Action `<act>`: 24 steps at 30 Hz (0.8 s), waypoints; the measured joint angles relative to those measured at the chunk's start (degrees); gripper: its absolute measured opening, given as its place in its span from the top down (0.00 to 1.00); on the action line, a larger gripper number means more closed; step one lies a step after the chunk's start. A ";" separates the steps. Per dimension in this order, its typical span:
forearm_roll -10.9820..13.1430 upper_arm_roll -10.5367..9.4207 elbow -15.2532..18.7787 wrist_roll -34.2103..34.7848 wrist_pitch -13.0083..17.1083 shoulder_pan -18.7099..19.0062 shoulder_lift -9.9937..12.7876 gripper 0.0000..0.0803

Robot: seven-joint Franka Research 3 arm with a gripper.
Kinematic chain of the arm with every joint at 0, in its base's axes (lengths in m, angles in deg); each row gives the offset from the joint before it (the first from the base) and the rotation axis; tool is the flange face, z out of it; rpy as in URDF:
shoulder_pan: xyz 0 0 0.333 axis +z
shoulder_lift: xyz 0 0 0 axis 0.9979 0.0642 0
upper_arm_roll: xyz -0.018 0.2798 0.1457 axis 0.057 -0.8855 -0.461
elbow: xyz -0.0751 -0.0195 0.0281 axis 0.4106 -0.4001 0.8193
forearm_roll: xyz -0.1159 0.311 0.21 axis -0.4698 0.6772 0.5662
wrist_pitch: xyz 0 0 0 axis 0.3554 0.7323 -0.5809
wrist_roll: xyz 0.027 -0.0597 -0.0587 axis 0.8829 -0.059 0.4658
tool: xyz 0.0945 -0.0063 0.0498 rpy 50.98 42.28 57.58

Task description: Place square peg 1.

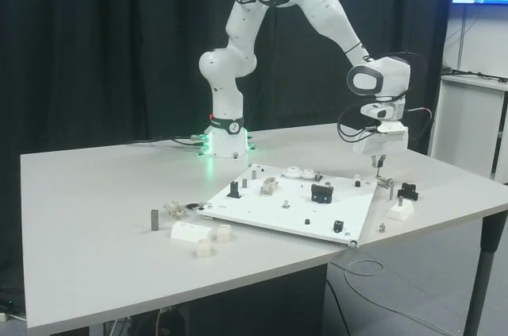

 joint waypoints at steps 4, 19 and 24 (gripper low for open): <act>0.06 0.00 -0.07 0.56 0.43 0.19 0.43 0.95; 1.35 -0.12 -0.22 1.84 2.13 0.67 1.88 0.95; 1.69 -0.12 -0.23 2.05 2.77 0.95 2.34 0.95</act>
